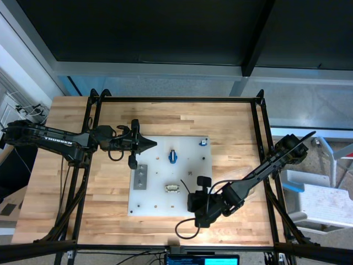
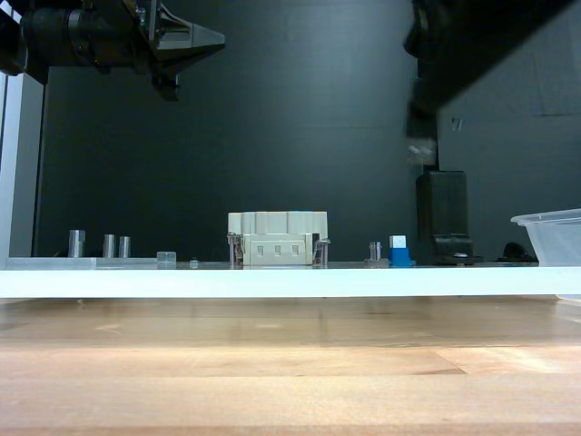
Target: Remove the USB connector from the USB hub and place in the container
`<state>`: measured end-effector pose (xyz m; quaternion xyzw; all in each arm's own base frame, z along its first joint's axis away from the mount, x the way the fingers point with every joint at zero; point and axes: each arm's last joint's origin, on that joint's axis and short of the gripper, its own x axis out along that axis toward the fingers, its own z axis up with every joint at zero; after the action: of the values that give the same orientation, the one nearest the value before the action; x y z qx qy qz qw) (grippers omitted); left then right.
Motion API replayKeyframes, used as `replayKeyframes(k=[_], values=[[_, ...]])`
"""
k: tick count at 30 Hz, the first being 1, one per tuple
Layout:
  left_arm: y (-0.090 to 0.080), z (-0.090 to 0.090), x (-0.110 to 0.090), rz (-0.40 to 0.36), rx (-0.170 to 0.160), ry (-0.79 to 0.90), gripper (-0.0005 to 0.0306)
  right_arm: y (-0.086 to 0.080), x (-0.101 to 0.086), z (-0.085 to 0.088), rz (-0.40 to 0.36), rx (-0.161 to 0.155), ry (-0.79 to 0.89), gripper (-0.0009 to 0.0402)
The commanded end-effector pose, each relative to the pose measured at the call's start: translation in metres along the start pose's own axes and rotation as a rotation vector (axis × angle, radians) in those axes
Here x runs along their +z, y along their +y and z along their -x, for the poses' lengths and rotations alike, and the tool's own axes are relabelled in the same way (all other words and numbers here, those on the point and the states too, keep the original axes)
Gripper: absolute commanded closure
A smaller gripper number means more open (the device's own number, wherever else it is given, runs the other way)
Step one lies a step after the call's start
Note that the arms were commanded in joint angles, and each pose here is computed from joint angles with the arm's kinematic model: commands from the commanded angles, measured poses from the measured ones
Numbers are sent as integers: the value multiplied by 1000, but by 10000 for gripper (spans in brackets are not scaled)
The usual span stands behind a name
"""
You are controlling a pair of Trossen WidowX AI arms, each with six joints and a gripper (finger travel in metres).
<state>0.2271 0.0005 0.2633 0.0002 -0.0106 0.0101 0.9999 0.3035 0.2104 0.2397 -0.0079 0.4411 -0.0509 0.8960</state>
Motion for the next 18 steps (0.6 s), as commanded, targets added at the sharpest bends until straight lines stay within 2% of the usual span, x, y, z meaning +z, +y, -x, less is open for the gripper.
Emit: replayKeyframes(k=[1, 13, 16, 18], values=[[0, 0, 0, 0, 0, 0, 300, -1, -1, 3, -17, 9, -4, 393], [0, 0, 0, 0, 0, 0, 300, -4, 0, 15, -41, 35, -7, 393], [0, 0, 0, 0, 0, -1, 300, -5, -2, 18, -52, 62, 30, 393], [0, 0, 0, 0, 0, 0, 300, -7, -5, 23, -67, 64, 50, 393]])
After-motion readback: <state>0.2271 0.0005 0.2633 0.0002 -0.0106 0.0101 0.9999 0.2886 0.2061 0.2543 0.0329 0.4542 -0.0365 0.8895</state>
